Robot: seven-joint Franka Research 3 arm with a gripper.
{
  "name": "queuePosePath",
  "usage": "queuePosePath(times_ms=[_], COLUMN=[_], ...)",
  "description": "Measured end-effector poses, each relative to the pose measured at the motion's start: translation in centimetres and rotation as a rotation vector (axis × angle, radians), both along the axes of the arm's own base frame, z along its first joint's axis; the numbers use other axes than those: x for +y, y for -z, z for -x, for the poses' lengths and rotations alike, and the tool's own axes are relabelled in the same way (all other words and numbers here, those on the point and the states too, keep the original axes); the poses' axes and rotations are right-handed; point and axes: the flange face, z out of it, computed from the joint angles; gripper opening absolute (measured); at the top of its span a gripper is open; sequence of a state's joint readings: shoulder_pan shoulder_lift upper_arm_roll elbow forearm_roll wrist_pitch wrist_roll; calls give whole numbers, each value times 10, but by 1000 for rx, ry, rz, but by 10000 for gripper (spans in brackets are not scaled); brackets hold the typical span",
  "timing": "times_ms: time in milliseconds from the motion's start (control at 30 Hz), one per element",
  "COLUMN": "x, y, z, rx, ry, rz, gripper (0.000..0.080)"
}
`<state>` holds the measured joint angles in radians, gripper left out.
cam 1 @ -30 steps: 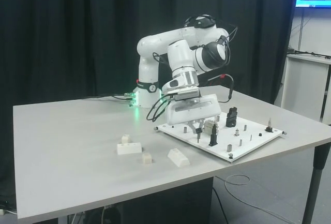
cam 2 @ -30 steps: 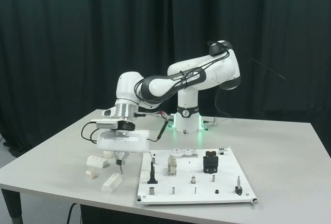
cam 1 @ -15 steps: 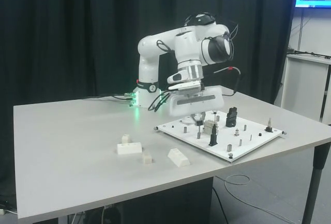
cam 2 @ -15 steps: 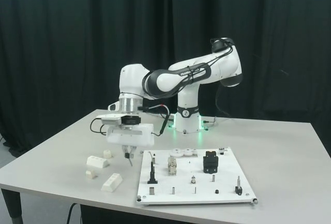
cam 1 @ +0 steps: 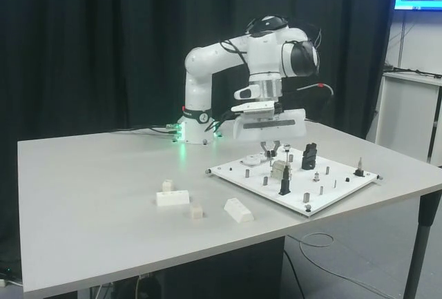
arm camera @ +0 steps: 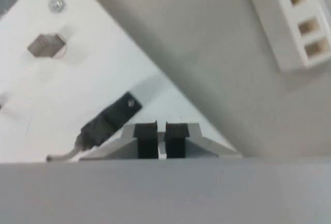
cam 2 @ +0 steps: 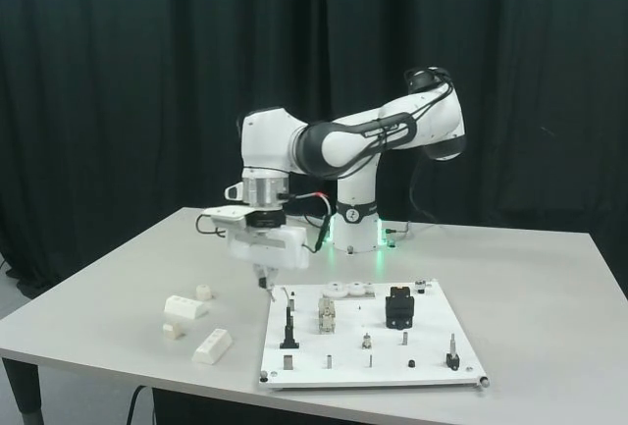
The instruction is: Insert square peg 1.
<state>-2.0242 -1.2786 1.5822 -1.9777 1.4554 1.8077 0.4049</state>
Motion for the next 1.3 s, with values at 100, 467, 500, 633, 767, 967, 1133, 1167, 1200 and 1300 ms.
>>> queuePosePath(times_ms=[100, 467, 500, 633, 767, 967, 1133, 1167, 1200, 1300], x=[10, 53, 57, 73, 88, 109, 126, 130, 133, 145], y=[-3, -16, -17, -20, -22, -22, -20, -20, -19, -15], z=[2, 11, 11, 16, 20, 29, 37, 39, 41, 48], rx=[28, 118, 123, 138, 141, 132, 103, 95, 89, 65], ry=[42, 216, 234, 285, 351, 464, 557, 572, 587, 618], rz=[6, 17, 18, 26, 33, 38, 44, 46, 48, 61], gripper=[26, 26, 26, 26, 26, 26, 26, 26, 26, 26])
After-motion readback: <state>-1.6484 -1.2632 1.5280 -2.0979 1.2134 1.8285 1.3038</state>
